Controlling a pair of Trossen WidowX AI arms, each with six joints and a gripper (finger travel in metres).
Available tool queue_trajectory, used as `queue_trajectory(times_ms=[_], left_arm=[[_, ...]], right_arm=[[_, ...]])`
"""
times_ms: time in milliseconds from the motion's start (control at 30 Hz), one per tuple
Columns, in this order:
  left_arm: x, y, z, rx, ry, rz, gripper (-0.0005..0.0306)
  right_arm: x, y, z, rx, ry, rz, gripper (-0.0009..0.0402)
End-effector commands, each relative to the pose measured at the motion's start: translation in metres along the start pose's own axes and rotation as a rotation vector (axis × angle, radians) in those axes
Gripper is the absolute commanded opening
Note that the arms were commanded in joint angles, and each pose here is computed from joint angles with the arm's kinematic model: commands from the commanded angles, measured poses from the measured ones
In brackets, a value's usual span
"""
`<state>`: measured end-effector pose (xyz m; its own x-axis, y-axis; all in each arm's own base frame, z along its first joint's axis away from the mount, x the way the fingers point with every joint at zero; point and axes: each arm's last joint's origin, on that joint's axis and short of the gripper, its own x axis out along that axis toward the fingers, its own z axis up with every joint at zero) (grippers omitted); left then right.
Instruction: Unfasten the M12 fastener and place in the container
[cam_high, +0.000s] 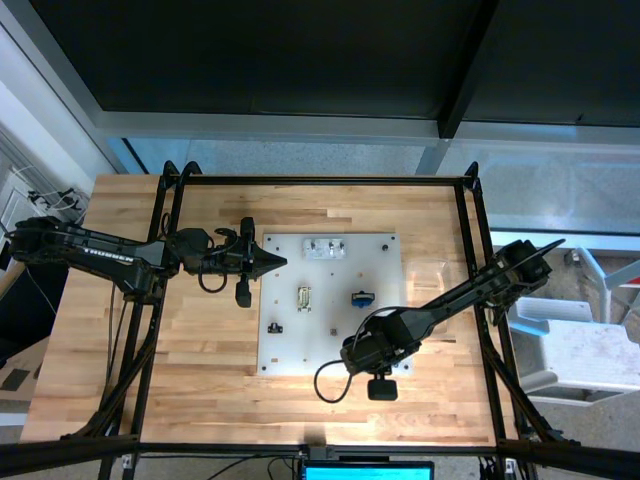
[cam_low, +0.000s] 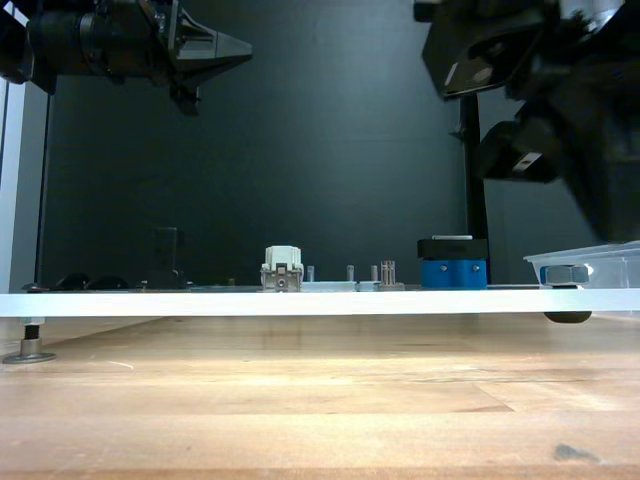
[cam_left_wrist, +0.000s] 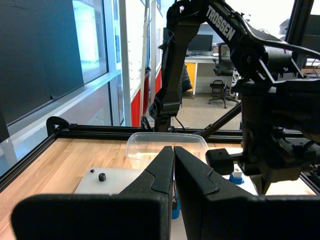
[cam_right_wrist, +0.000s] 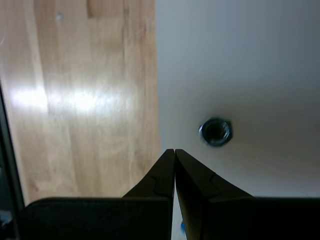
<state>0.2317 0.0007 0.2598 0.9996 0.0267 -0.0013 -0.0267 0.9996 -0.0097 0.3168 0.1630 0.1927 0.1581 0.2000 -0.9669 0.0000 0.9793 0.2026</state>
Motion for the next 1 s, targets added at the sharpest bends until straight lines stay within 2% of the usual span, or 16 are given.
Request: queue_trajectory(times_ms=[33, 467, 600, 1000], left_arm=[[0.0001, 0.0001, 0.0001, 0.000, 0.000, 0.000, 0.0000], [0.0001, 0.0001, 0.0001, 0.000, 0.000, 0.000, 0.0000], [0.0001, 0.0001, 0.0001, 0.000, 0.000, 0.000, 0.0000], [0.0001, 0.0000, 0.0001, 0.000, 0.000, 0.000, 0.0000]], right_arm=[[0.0049, -0.0003, -0.0002, 0.000, 0.008, -0.006, 0.0000], [0.0122, -0.0030, -0.0026, -0.001, 0.001, -0.014, 0.0000], [0.0131, -0.0053, -0.0030, 0.001, -0.015, -0.064, 0.0000], [0.0131, -0.0063, -0.0034, 0.002, -0.008, -0.067, 0.0000]])
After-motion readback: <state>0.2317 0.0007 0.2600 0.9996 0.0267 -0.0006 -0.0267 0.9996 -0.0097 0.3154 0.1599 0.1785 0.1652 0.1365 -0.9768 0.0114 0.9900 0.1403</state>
